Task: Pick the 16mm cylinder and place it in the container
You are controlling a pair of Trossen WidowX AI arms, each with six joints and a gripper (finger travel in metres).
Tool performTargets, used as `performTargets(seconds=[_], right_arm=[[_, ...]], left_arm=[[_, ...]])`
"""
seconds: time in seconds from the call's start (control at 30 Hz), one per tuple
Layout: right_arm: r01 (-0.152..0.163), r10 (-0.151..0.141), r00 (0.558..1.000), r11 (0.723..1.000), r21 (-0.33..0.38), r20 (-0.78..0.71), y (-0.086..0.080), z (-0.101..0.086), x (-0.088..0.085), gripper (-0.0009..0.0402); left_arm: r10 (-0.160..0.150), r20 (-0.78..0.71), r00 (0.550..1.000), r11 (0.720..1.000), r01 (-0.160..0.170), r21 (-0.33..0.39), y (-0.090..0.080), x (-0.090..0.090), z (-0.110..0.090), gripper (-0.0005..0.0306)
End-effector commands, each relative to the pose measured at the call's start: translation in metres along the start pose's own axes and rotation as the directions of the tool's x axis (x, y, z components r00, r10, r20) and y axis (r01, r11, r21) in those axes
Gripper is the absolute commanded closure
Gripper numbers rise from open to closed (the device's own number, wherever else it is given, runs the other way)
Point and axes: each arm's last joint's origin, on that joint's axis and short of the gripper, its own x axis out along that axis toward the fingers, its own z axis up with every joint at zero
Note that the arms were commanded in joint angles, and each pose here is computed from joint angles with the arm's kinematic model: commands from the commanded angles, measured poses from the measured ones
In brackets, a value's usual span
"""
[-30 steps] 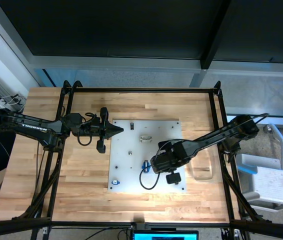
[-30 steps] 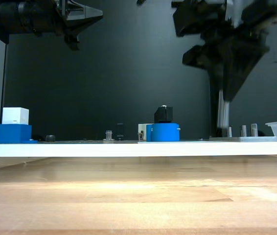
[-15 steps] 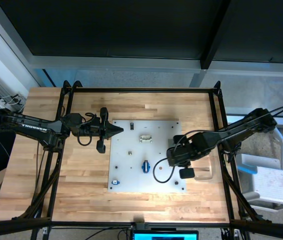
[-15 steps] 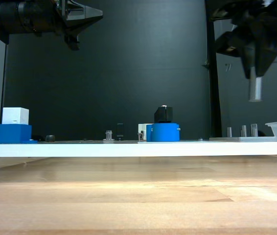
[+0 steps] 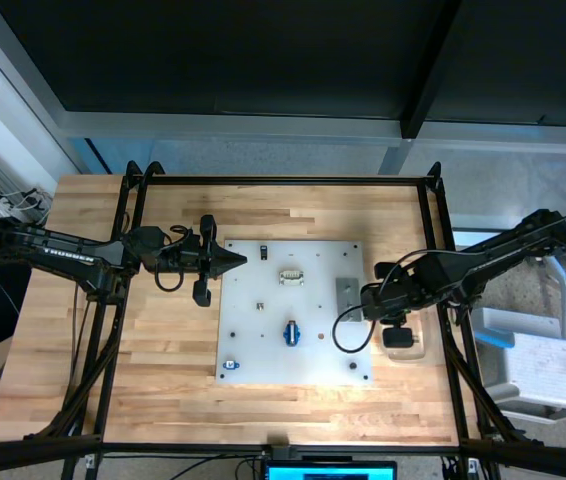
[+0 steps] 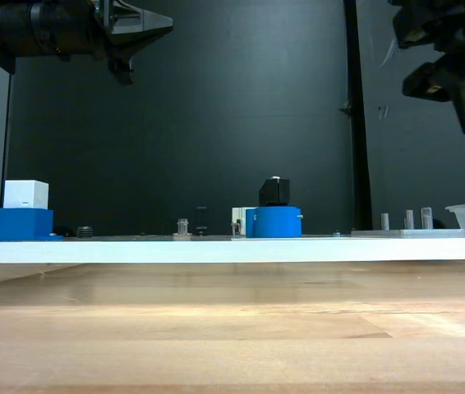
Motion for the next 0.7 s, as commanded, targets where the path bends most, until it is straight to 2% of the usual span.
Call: performTargets(seconds=[0.03, 0.1, 0.2, 0.27, 0.57, 0.63, 0.7], right_arm=[[-0.017, 0.017, 1.0, 1.0, 0.016, -0.009, -0.002, -0.011, 0.0, 0.0364], [-0.043, 0.043, 0.999, 0.999, 0.02, -0.022, -0.003, -0.018, 0.002, 0.0364], [-0.061, 0.062, 0.997, 0.997, 0.04, -0.034, -0.002, -0.029, 0.005, 0.0364], [-0.088, 0.09, 0.994, 0.995, 0.044, -0.057, -0.001, -0.037, 0.008, 0.0364], [-0.08, 0.09, 0.988, 0.993, 0.083, -0.124, 0.0, -0.057, 0.027, 0.0364], [-0.107, 0.119, 0.984, 0.99, 0.093, -0.136, 0.001, -0.059, 0.031, 0.0364], [-0.148, 0.161, 0.976, 0.984, 0.099, -0.145, 0.002, -0.061, 0.036, 0.0364]], left_arm=[[0.0, 0.0, 1.0, 1.0, 0.0, 0.0, 0.0, 0.0, 0.0, 0.03], [0.0, 0.0, 1.0, 1.0, 0.0, 0.0, 0.0, 0.0, 0.0, 0.03], [0.0, 0.0, 1.0, 1.0, 0.0, 0.0, 0.0, 0.0, 0.0, 0.03], [0.0, 0.0, 1.0, 1.0, 0.0, 0.0, 0.0, 0.0, 0.0, 0.03], [0.0, 0.0, 1.0, 1.0, 0.0, 0.0, 0.0, 0.0, 0.0, 0.03], [0.0, 0.0, 1.0, 1.0, 0.0, 0.0, 0.0, 0.0, 0.0, 0.03], [0.0, 0.0, 1.0, 1.0, 0.0, 0.0, 0.0, 0.0, 0.0, 0.03]])
